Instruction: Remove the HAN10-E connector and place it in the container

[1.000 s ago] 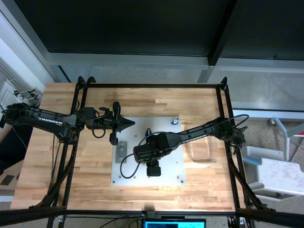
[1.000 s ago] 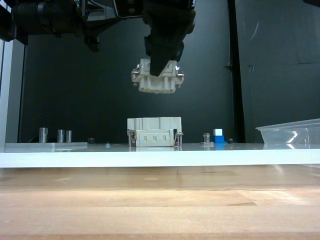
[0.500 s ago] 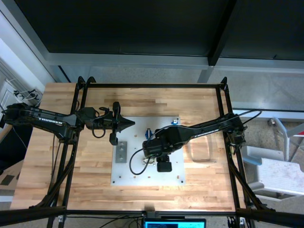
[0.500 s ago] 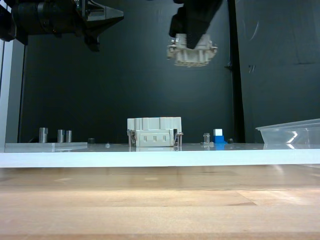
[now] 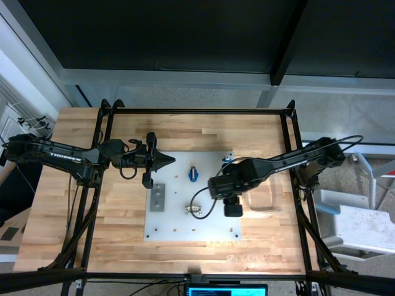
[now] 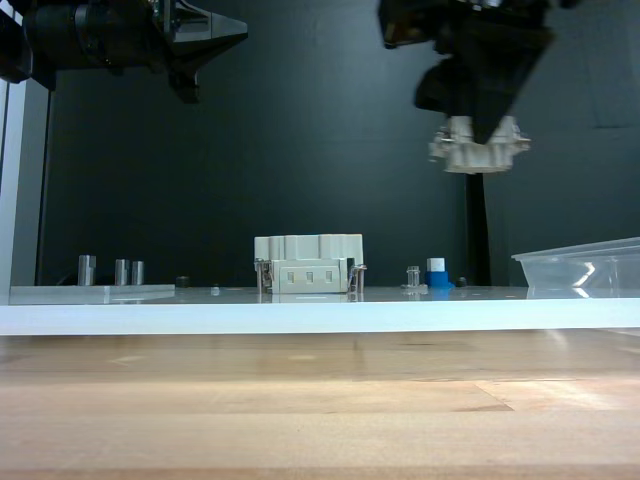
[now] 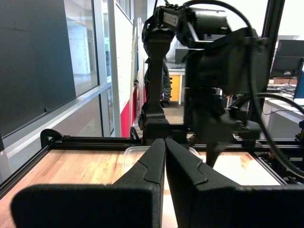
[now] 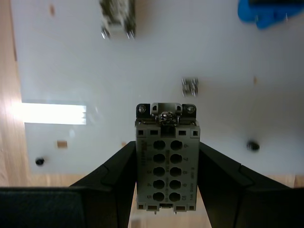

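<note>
Connector (image 8: 166,156) hangs clamped in your right end effector (image 6: 480,128), high above the worktop (image 5: 123,246), tub (image 6: 585,262) at its four o'clock. Your left end effector (image 7: 165,142) hovers clenched at ten o'clock.

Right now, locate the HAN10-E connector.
Low view: HAN10-E connector held in the right end effector above the board, just left of the container; left end effector parked upper left.

Robotics lab: wood bench (image 5: 111,240) w/ black frame (image 5: 197,111), glass partitions (image 7: 80,61), monitor (image 5: 227,290).
</note>
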Motion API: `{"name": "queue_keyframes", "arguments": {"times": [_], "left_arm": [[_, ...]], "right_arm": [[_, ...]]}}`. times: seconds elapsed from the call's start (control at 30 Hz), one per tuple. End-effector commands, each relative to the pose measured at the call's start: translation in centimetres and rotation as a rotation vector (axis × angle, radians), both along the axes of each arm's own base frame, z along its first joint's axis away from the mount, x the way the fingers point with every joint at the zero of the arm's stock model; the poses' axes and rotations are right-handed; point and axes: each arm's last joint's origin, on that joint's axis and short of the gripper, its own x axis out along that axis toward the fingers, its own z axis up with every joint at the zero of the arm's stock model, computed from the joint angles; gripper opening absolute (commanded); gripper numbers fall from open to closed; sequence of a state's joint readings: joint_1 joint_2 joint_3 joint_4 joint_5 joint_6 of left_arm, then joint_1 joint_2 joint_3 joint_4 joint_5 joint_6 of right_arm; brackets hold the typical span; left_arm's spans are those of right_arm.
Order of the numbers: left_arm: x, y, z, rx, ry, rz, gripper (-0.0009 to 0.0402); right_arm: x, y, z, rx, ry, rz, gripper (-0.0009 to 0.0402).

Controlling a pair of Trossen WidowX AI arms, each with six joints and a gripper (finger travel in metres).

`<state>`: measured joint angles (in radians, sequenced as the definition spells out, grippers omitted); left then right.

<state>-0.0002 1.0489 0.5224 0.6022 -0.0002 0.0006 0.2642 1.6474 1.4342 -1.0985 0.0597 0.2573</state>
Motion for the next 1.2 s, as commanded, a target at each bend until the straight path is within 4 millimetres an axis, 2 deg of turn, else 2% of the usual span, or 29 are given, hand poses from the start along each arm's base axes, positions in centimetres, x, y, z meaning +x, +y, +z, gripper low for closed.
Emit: {"name": "queue_keyframes", "arguments": {"times": [0.03,0.33,0.7,0.97,1.2], "left_arm": [[0.0,0.0,0.0,0.000,0.000,0.000,0.0000],[0.0,0.0,0.0,0.000,0.000,0.000,0.0000],[0.0,0.0,0.0,0.000,0.000,0.000,0.0000],[0.0,0.0,0.0,0.000,0.000,0.000,0.0000],[0.0,0.0,0.0,0.000,-0.001,0.000,0.0000]], "right_arm": [[-1.7,-0.5,-0.7,0.004,0.010,-0.028,0.0000],[-6.1,-1.8,-2.2,0.019,0.033,-0.115,0.0000],[-10.3,-3.3,-4.1,0.032,0.041,-0.316,0.0000],[-12.2,-4.3,-5.5,0.018,0.040,-0.452,0.0000],[-12.6,-4.7,-6.6,0.004,0.055,-0.514,0.0000]]}}
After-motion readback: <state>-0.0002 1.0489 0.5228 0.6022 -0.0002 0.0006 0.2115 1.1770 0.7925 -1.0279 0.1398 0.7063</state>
